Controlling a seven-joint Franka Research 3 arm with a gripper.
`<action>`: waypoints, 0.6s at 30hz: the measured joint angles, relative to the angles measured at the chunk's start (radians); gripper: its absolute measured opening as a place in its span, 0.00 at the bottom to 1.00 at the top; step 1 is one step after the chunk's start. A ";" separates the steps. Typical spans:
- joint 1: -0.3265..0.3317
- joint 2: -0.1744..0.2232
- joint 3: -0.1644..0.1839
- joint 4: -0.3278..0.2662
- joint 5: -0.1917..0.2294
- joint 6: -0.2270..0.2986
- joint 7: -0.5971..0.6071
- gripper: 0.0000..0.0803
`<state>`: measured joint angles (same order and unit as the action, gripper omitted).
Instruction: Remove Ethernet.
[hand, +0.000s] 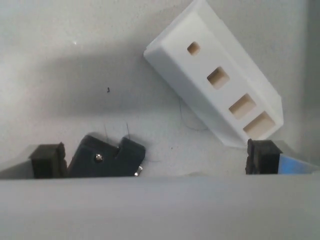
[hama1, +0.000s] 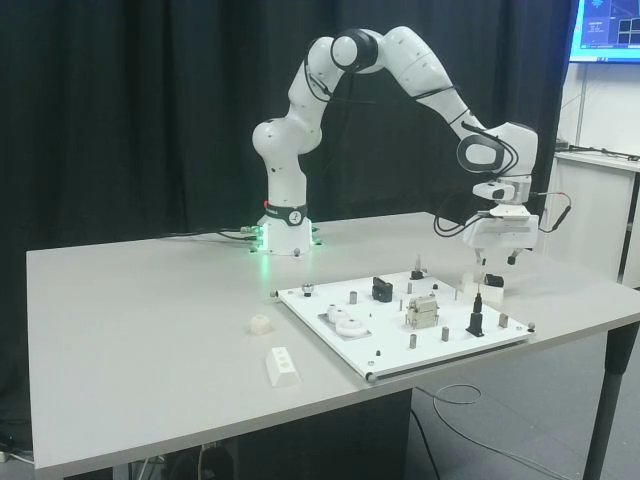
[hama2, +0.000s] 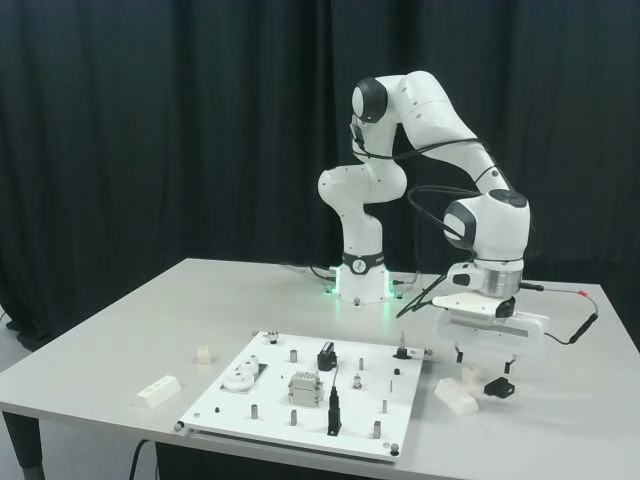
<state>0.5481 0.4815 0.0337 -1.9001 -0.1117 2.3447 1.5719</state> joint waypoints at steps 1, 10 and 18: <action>0.000 0.000 -0.001 0.001 0.000 0.000 0.000 1.00; 0.000 0.000 -0.003 0.003 -0.014 -0.002 0.000 1.00; 0.000 0.000 -0.008 0.003 -0.019 -0.002 0.005 1.00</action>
<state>0.5482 0.4815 0.0256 -1.8974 -0.1306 2.3428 1.5769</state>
